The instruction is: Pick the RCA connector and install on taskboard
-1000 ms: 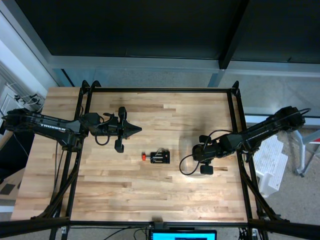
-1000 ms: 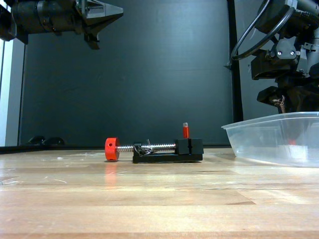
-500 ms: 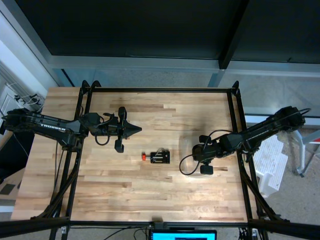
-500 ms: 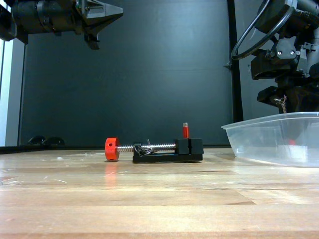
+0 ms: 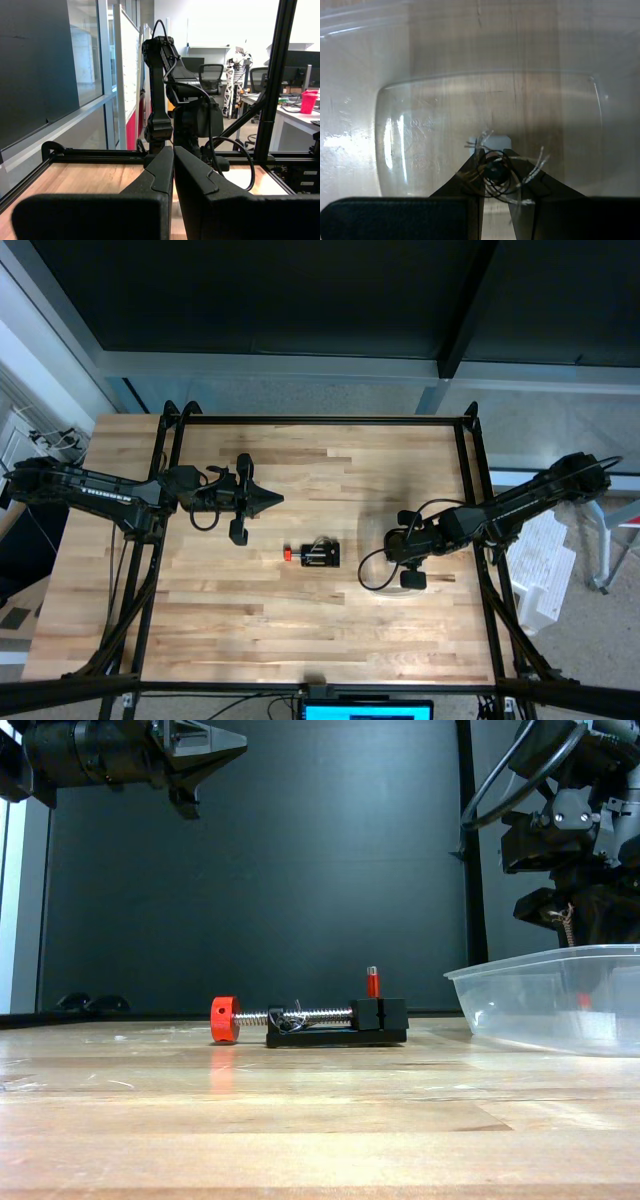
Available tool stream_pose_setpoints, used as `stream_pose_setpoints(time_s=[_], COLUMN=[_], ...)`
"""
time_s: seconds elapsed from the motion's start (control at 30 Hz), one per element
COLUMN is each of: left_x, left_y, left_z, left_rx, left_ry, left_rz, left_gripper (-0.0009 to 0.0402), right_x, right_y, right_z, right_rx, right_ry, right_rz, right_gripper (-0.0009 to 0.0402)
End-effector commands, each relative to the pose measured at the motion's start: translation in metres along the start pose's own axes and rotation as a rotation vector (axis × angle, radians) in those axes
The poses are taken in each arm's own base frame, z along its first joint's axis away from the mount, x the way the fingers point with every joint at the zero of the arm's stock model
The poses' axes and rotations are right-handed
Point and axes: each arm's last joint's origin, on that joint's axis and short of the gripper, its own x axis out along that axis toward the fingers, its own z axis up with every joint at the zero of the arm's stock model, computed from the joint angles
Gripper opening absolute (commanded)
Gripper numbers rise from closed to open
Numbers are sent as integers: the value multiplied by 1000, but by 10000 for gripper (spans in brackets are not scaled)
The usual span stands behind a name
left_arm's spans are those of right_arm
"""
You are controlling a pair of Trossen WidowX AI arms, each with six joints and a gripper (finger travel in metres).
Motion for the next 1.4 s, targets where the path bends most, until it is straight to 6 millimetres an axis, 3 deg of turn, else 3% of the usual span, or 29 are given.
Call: stream_pose_setpoints(time_s=[0.03,0.47,0.97,1.4], left_x=[0,0,0,0], left_y=[0,0,0,0], left_z=[0,0,0,0], left_rx=[0,0,0,0], left_ry=[0,0,0,0], left_rz=[0,0,0,0], left_gripper=[0,0,0,0], right_x=[-5,-41,-53,-69], right_y=[0,0,1,0], right_z=[2,15,24,54], right_rx=[1,-1,3,24], right_ry=[-6,5,-17,-75], right_rz=[1,-2,5,10], right_gripper=[0,0,0,0])
